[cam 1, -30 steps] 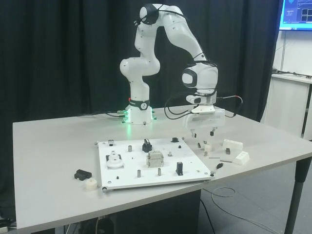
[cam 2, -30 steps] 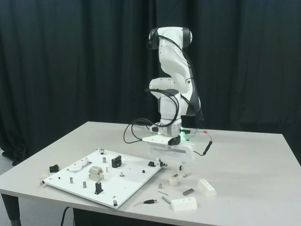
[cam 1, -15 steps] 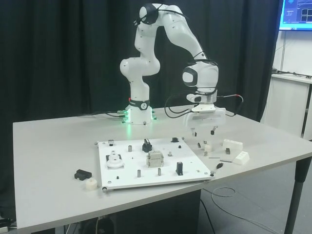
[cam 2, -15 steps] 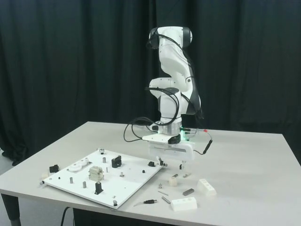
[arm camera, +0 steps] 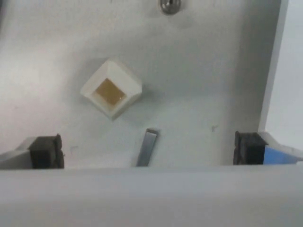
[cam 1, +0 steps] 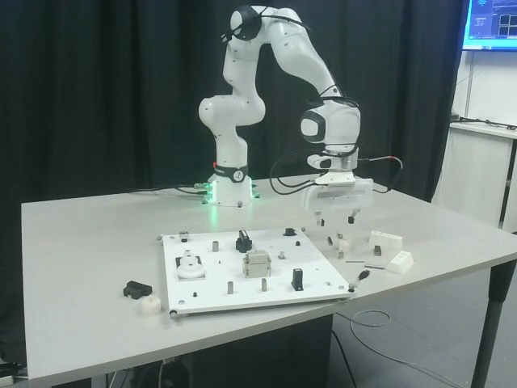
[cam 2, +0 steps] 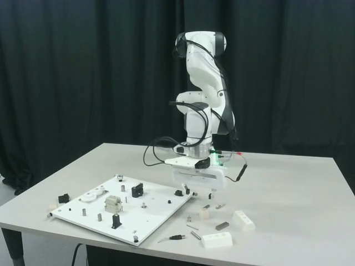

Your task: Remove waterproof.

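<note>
My gripper point(cam 1: 336, 218) hangs open above the table, just off the far right edge of the white board point(cam 1: 208, 293), with nothing held. In the wrist view both black fingertips point(arm camera: 46, 151) stand wide apart. Below them lie a small white cube point(arm camera: 111, 93) and a thin grey metal bar point(arm camera: 147, 146). On the board stand several black parts, one near the back point(cam 1: 242, 241), one at the back edge point(cam 1: 288, 232) and one at the front point(cam 1: 297, 278). From the second room view the gripper point(cam 2: 199, 193) hovers over the white cube point(cam 2: 204, 212).
A grey-white block point(cam 1: 256, 263) and a white round part point(cam 1: 190, 267) sit on the board. Two white blocks point(cam 1: 386, 239) point(cam 1: 399, 261) lie to the right. A black part point(cam 1: 137, 288) and a white cylinder point(cam 1: 150, 305) rest left of the board. A cable plug point(cam 2: 176, 238) lies near the front edge.
The gripper has risen a little above the table and drifted slightly toward the board. Its fingers stay open and the parts have not moved.
</note>
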You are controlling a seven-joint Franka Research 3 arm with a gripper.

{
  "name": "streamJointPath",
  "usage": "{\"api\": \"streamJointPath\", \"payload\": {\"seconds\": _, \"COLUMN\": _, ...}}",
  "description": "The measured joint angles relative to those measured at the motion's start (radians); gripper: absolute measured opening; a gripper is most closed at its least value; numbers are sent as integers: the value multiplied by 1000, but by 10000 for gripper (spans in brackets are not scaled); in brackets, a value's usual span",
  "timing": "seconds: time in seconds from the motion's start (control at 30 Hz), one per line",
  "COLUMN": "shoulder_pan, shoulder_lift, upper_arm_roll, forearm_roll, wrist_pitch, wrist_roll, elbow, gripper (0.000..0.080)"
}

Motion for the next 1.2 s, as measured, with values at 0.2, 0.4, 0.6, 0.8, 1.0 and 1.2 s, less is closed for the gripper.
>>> {"api": "streamJointPath", "payload": {"seconds": 0.2, "shoulder_pan": -2, "shoulder_lift": 0, "upper_arm_roll": -14, "forearm_roll": -3, "wrist_pitch": 0, "wrist_roll": 0, "elbow": 9, "gripper": 800}}
{"api": "streamJointPath", "payload": {"seconds": 0.4, "shoulder_pan": -4, "shoulder_lift": 0, "upper_arm_roll": -32, "forearm_roll": -28, "wrist_pitch": 1, "wrist_roll": -15, "elbow": 23, "gripper": 800}}
{"api": "streamJointPath", "payload": {"seconds": 0.6, "shoulder_pan": -10, "shoulder_lift": 1, "upper_arm_roll": -56, "forearm_roll": -69, "wrist_pitch": 1, "wrist_roll": -47, "elbow": 45, "gripper": 800}}
{"api": "streamJointPath", "payload": {"seconds": 0.8, "shoulder_pan": -27, "shoulder_lift": 3, "upper_arm_roll": -75, "forearm_roll": -87, "wrist_pitch": 1, "wrist_roll": -194, "elbow": 68, "gripper": 800}}
{"api": "streamJointPath", "payload": {"seconds": 1.0, "shoulder_pan": -66, "shoulder_lift": 3, "upper_arm_roll": -81, "forearm_roll": -87, "wrist_pitch": -3, "wrist_roll": -391, "elbow": 92, "gripper": 800}}
{"api": "streamJointPath", "payload": {"seconds": 1.2, "shoulder_pan": -107, "shoulder_lift": 3, "upper_arm_roll": -81, "forearm_roll": -86, "wrist_pitch": -34, "wrist_roll": -566, "elbow": 122, "gripper": 800}}
